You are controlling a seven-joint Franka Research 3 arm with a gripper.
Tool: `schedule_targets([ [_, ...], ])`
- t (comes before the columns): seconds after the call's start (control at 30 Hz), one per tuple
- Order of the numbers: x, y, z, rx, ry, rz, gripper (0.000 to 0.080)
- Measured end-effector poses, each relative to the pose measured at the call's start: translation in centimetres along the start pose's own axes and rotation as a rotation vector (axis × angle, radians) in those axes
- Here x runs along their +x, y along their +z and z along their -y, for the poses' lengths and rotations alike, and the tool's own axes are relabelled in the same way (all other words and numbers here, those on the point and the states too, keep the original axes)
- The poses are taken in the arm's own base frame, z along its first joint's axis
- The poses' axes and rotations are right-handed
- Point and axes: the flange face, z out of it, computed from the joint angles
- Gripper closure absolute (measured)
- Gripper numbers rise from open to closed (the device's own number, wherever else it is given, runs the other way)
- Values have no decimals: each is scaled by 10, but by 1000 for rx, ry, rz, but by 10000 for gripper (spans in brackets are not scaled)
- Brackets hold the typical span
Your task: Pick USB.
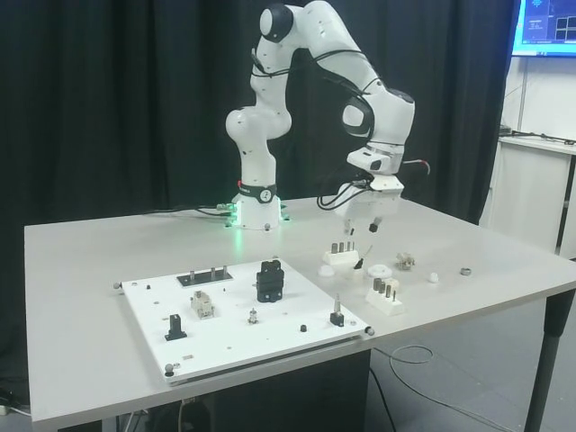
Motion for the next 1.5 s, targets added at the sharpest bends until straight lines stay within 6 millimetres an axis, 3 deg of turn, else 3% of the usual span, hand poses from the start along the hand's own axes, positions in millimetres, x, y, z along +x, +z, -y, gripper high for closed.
schedule_targets([
  [0.83,-20,25,29,-18,158,15,3],
  [1.5,-36,39,48,-108,152,-86,3],
])
